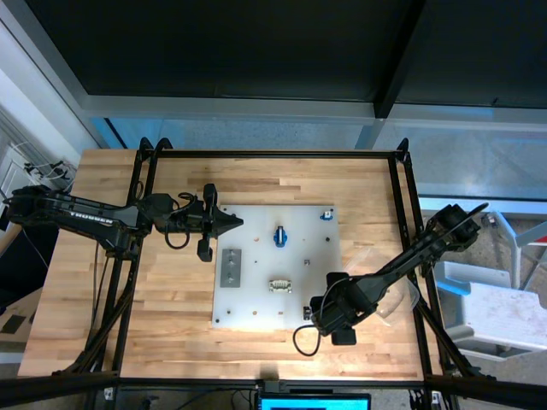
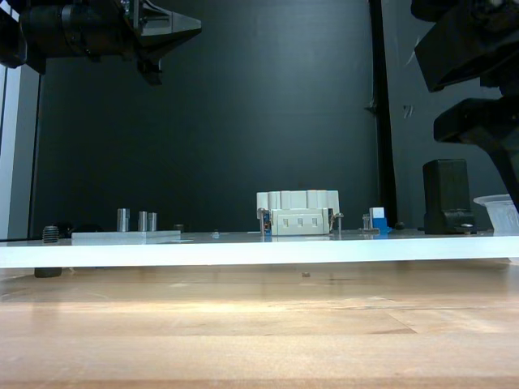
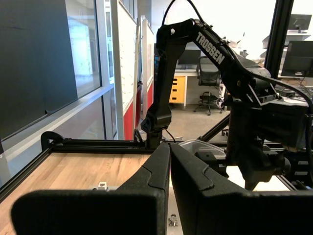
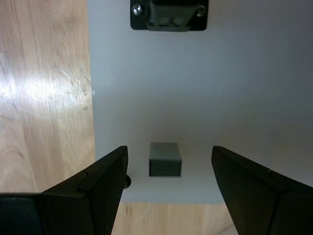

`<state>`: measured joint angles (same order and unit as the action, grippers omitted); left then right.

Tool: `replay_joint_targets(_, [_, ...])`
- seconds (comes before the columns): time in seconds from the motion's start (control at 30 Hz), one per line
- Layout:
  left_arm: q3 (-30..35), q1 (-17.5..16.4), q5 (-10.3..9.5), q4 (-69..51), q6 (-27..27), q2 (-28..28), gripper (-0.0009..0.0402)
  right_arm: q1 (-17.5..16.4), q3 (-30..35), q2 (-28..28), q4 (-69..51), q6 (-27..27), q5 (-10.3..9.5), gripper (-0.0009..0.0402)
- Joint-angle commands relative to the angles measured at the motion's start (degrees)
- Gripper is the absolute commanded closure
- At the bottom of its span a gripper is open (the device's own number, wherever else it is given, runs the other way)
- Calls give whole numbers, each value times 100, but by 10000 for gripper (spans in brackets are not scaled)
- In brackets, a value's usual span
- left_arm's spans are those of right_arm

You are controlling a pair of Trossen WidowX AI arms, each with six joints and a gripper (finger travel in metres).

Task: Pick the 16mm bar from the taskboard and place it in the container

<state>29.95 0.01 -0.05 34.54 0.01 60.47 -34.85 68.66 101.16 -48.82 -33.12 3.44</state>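
Note:
The 16mm bar (image 4: pixel 165 159), a small grey piece, stands on the white taskboard (image 1: pixel 299 222) close to its near right edge. My right gripper (image 4: pixel 169 147) hangs straight above it, open, one finger on each side and neither touching. From overhead the right gripper (image 1: pixel 325 320) covers that corner of the board. The clear container (image 1: pixel 391 299) lies on the table just right of the board, partly behind the right arm. My left gripper (image 1: pixel 238 222) hovers high over the board's far left corner, shut with nothing in it, its fingers (image 3: pixel 161 166) pressed together.
On the board are a grey block with holes (image 1: pixel 232 266), a blue plug (image 1: pixel 279 236) and a white connector (image 2: pixel 298 212). Short pegs (image 2: pixel 122 220) rise from the grey block. Black frame rails (image 1: pixel 402 196) border the wooden table.

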Motion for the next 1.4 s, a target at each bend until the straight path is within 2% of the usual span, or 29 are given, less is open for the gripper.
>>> replay_joint_targets(0.03, [0,-2,2,0,0,2,393,-4,2,15,11,11,2,154])
replay_joint_targets(0.2, [0,0,2,0,0,2,393,-7,2,13,4,11,0,174])
replay_joint_targets(0.87, [0,-2,2,0,0,2,393,-20,2,13,2,-4,-2,334])
replay_joint_targets(1.13, [0,0,2,0,0,2,393,-28,2,11,4,-4,-4,368])
replay_joint_targets(1.4, [0,-2,2,0,0,2,393,-31,4,-70,-11,-4,-4,380])
